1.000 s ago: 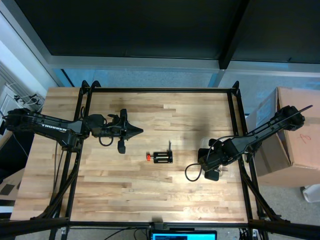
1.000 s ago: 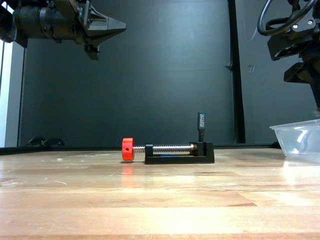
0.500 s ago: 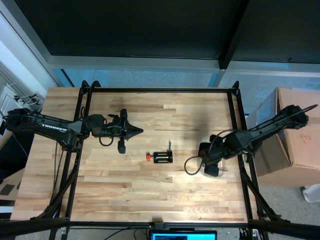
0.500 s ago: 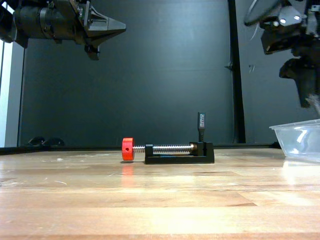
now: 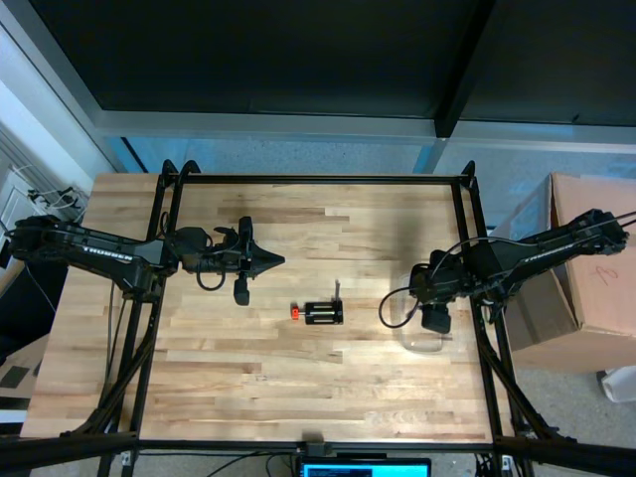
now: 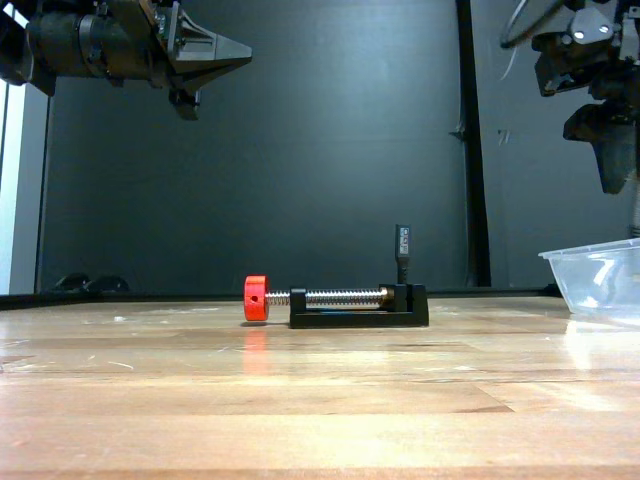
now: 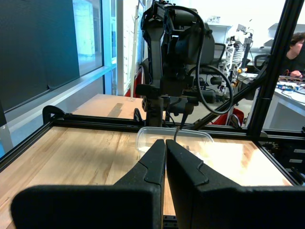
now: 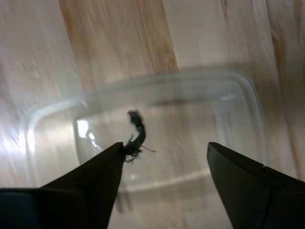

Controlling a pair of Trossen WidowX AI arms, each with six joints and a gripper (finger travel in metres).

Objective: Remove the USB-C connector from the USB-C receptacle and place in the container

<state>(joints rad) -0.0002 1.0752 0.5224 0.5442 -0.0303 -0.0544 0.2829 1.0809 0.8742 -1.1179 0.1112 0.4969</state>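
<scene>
The USB-C connector (image 8: pixel 137 125), a small black plug on a short, frayed stub of cable, is out of the USB-C receptacle (image 6: pixel 403 243) and shows inside the outline of the clear plastic container (image 8: pixel 238 90). Its frayed end meets the tip of 1 finger (image 8: pixel 102 164) of the right gripper (image 8: pixel 164 145). Whether it lies free on the container's floor or hangs from that tip cannot be told.

The right gripper's 2 fingers stand wide apart with nothing between them. It points straight down, hanging above the container (image 5: pixel 417 348) at the right side of the wooden table (image 5: pixel 248 368). The low view shows the right gripper (image 6: pixel 612 185) well above the container's rim (image 6: pixel 590 256).

The receptacle stands upright in the right end of a small black screw clamp (image 6: pixel 358 310) with a red knob (image 6: pixel 256 298) at its left end. The clamp (image 5: pixel 323 313) sits near the middle of the table, between the 2 arms and well apart from the container.

The left gripper (image 5: pixel 278 261) is held level, high over the table's left half, pointing right toward the clamp and the other arm. Its fingers (image 7: pixel 152 164) are pressed together on nothing.

A cardboard box (image 5: pixel 586 258) stands off the table's right edge.
</scene>
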